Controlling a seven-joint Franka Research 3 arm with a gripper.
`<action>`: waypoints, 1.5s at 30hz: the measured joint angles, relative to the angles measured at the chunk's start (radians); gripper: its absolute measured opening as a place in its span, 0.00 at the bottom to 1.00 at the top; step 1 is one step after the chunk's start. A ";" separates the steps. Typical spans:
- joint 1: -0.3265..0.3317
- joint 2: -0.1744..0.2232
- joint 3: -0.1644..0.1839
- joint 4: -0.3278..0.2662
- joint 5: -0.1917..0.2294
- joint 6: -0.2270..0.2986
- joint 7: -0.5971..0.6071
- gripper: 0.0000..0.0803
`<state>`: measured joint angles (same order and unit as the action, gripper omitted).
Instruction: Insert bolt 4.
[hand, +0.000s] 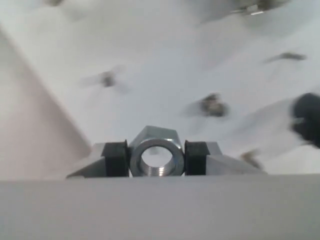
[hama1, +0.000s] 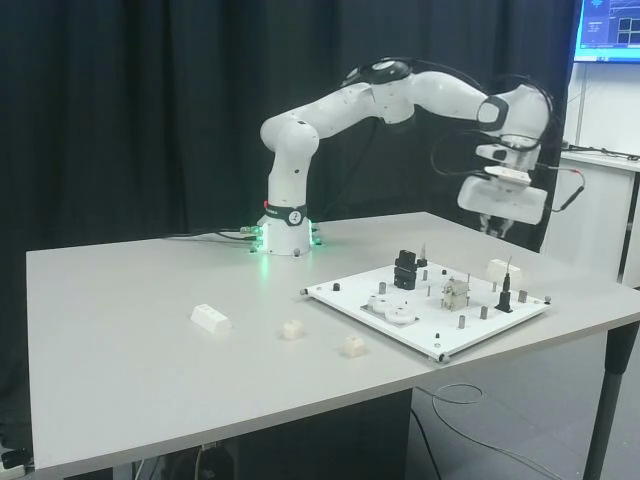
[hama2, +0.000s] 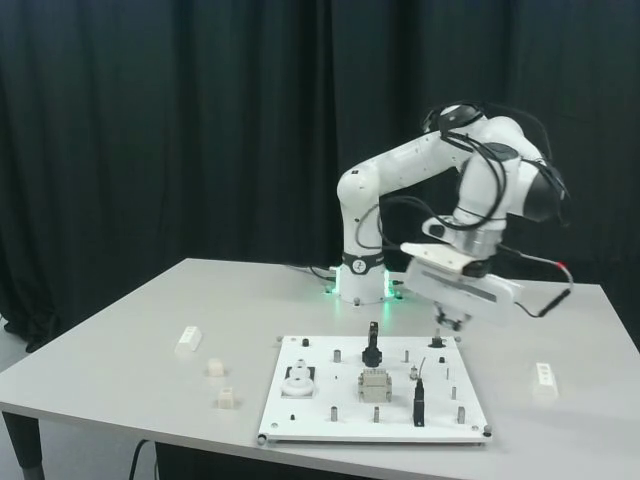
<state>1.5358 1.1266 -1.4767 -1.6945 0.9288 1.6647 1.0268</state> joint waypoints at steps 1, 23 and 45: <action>0.002 0.000 -0.010 -0.011 -0.003 -0.006 -0.014 0.30; 0.058 0.008 -0.190 -0.385 -0.032 0.025 -0.431 0.30; 0.073 0.012 -0.238 -0.700 0.141 0.167 -0.979 0.30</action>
<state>1.6086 1.1385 -1.7146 -2.3943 1.0701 1.8312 0.0480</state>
